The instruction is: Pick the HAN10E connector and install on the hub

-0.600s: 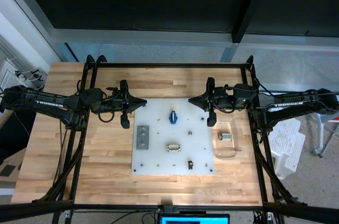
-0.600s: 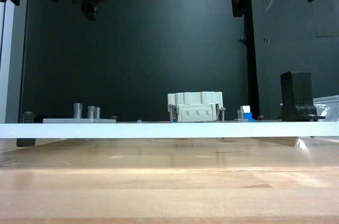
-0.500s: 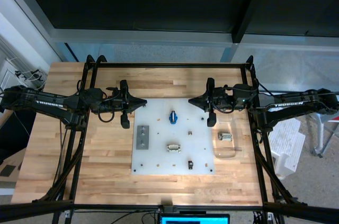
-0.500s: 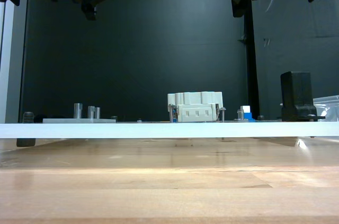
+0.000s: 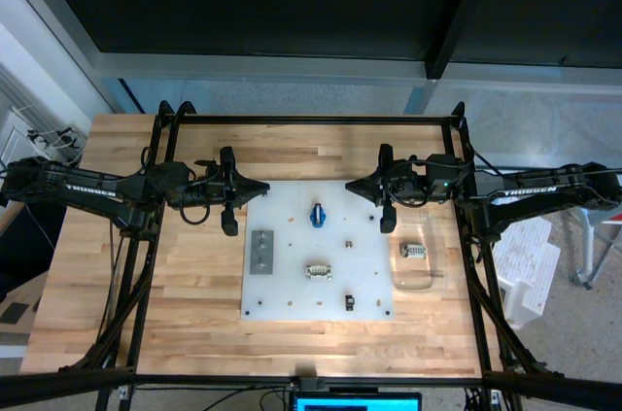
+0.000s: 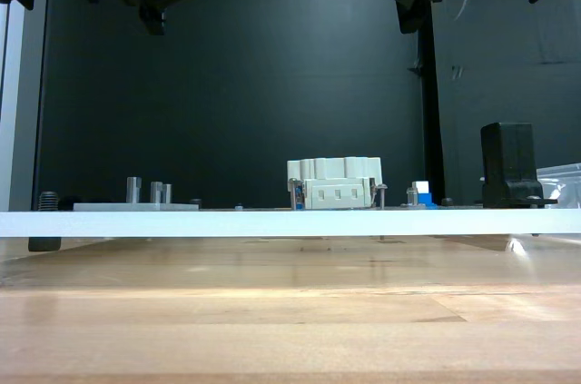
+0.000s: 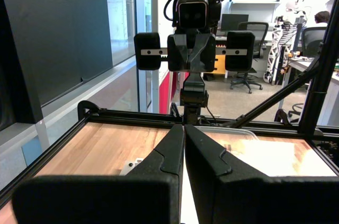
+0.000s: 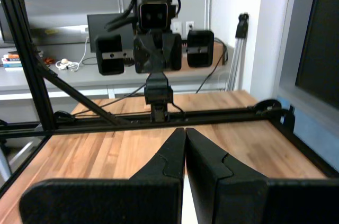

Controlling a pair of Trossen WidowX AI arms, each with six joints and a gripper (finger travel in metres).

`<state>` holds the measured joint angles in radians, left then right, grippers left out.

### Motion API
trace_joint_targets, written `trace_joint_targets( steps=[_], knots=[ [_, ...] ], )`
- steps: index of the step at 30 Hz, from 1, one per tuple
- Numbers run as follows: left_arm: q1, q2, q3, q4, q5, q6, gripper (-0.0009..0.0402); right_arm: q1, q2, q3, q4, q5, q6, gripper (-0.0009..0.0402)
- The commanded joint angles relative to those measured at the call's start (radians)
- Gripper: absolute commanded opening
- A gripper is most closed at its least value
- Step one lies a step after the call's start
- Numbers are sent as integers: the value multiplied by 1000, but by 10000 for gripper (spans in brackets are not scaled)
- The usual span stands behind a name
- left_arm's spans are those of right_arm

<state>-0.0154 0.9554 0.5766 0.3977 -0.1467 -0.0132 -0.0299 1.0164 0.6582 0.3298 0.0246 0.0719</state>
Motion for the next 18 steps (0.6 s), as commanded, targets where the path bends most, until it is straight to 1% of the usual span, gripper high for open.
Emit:
trace_joint_targets(
  steps=[1, 7, 13, 14, 17, 18],
  knots=[
    [0, 0, 0, 0, 0, 0, 1, 1, 0, 1, -58, 0, 30, 0],
    [0, 0, 0, 0, 0, 0, 1, 10, -1, 1, -196, -3, 94, 0],
    [0, 0, 0, 0, 0, 0, 1, 39, -1, 8, -279, 2, 100, 0],
    [0, 0, 0, 0, 0, 0, 1, 42, -1, 20, -320, 6, 101, 0],
    [0, 0, 0, 0, 0, 0, 1, 53, 3, 71, -480, 34, 100, 0],
    [0, 0, 0, 0, 0, 0, 1, 58, 3, 89, -538, 37, 100, 0]
  ],
)
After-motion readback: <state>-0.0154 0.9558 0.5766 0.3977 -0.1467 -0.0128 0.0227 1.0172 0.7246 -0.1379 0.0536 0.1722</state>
